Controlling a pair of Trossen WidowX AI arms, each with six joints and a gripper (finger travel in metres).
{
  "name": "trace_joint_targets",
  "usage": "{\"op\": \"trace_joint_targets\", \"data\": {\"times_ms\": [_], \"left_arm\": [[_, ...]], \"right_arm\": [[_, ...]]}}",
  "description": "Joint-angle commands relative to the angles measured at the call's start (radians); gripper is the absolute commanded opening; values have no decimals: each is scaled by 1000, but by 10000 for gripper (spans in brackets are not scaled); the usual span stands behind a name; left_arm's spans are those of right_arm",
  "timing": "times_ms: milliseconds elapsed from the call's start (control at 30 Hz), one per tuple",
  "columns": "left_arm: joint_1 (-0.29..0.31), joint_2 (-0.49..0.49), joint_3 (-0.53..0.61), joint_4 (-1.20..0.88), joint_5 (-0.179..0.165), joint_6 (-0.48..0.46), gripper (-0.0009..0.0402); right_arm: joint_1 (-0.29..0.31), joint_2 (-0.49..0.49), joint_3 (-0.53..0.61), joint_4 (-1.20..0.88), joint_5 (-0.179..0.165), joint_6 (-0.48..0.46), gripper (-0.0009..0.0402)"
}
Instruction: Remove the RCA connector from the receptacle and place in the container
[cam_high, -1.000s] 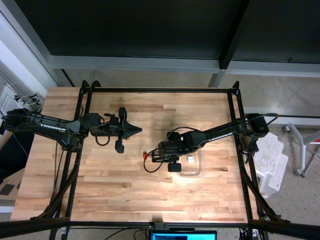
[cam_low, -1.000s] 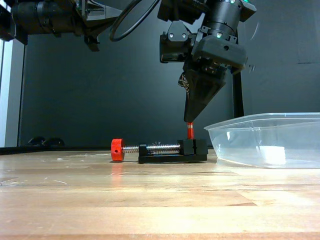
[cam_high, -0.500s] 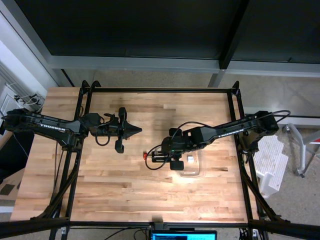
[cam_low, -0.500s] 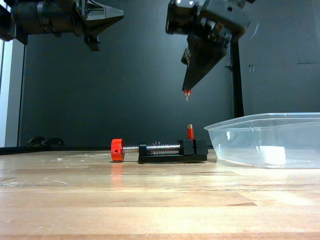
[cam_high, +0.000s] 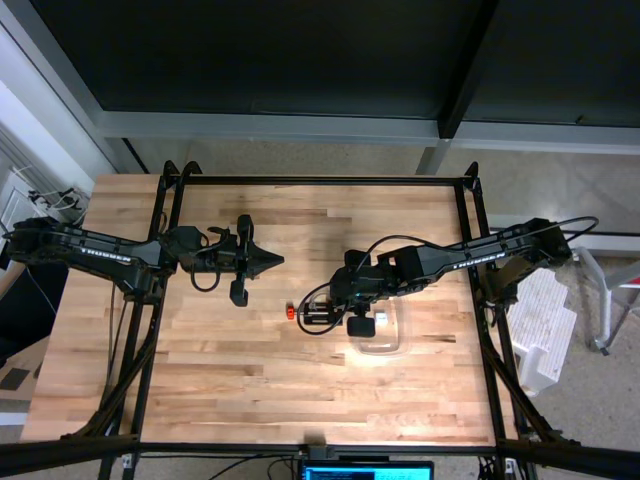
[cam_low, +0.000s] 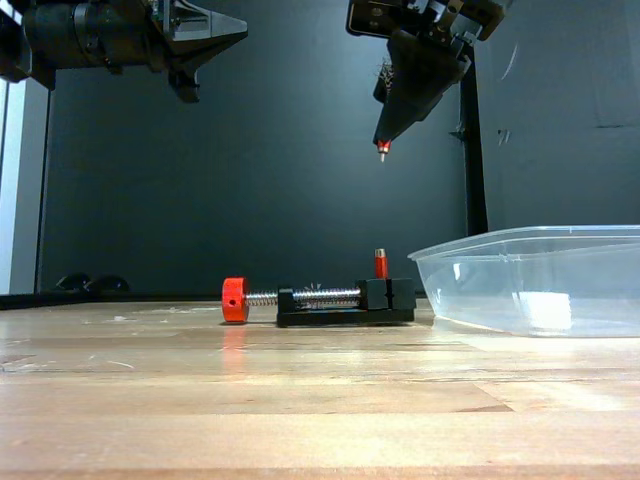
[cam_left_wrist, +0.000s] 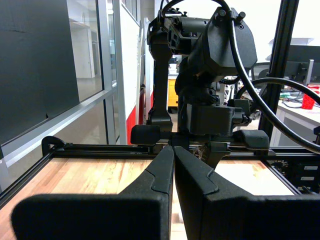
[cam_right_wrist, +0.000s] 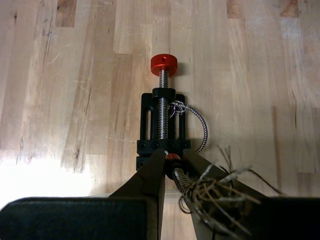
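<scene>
The receptacle (cam_low: 345, 300) is a black block lying on the wooden table, its red cap (cam_low: 234, 299) at the left end and a short red stub standing on its right end. High above that end hangs my right gripper (cam_low: 384, 141), pointing down and shut on the RCA connector (cam_low: 382, 151), a tiny red plug with a silvery tip. The right wrist view looks straight down past the connector (cam_right_wrist: 173, 157) onto the receptacle (cam_right_wrist: 162, 125). The clear container (cam_low: 530, 285) stands just right of the block. My left gripper (cam_high: 275, 260) hovers shut, well to the left.
A frayed braided wire (cam_right_wrist: 197, 122) curls off the receptacle's side. A black frame (cam_high: 470, 240) runs around the table. In the high view the container (cam_high: 392, 340) lies under the right arm, close to the block (cam_high: 316, 314).
My right gripper has risen straight up from the receptacle with the RCA connector in its tips, and now hangs far above the block. The left arm has not moved.
</scene>
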Motion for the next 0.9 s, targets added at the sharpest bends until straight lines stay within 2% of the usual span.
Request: {"op": "trace_joint_targets", "data": {"times_ms": [33,200,533,667,900], "left_arm": [[0,0,0,0,0,0,0],[0,0,0,0,0,0,0],[0,0,0,0,0,0,0],[0,0,0,0,0,0,0],[0,0,0,0,0,0,0]], "right_arm": [[3,-19,-10,-9,-1,6,2],[6,-78,-61,-16,0,6,2],[12,-207,-267,-28,1,85,2],[17,-228,-327,-44,2,111,2],[25,-228,-364,-81,0,137,2]]}}
